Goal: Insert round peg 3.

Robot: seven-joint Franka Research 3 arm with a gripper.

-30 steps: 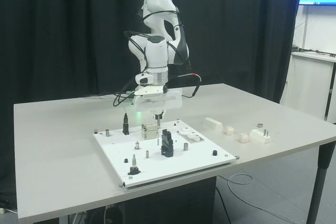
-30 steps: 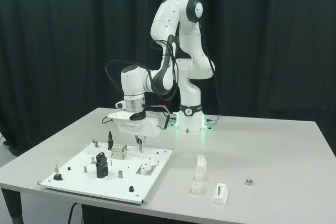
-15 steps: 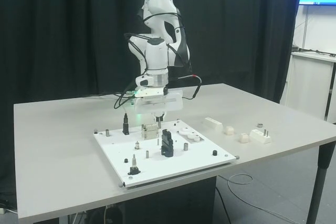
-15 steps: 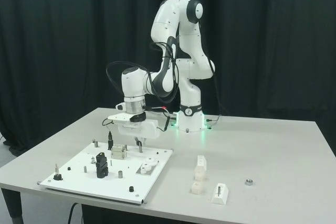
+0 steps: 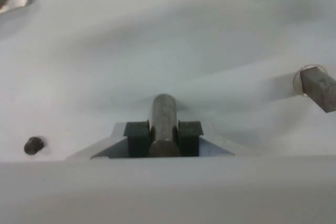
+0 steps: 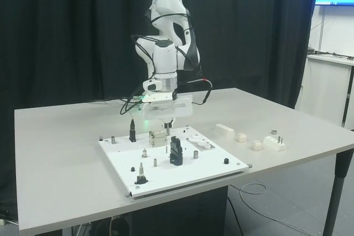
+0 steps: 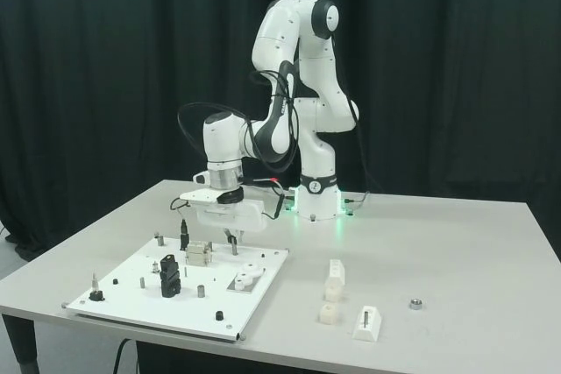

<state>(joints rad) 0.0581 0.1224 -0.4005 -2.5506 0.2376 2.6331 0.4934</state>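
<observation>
A grey round peg (image 5: 164,124) stands between my two black fingertips (image 5: 136,136) in the wrist view, and my gripper (image 5: 164,139) is shut on it. The peg's lower end hangs just above the white board (image 5: 157,51). In the room views my gripper (image 6: 165,119) (image 7: 232,236) hovers over the far part of the white board (image 6: 210,165) (image 7: 131,273), behind a grey metal block (image 6: 158,138) (image 7: 198,253). A hole under the peg does not show.
Several pegs and black fixtures stand on the board, among them a black clamp (image 6: 176,151) (image 7: 168,275) and a grey square peg (image 5: 318,87). White blocks (image 6: 275,142) (image 7: 368,322) lie on the grey table (image 6: 61,153) to the board's side.
The gripper rose slightly with the peg between one second ago and half a second ago. Since then nothing has visibly moved.
</observation>
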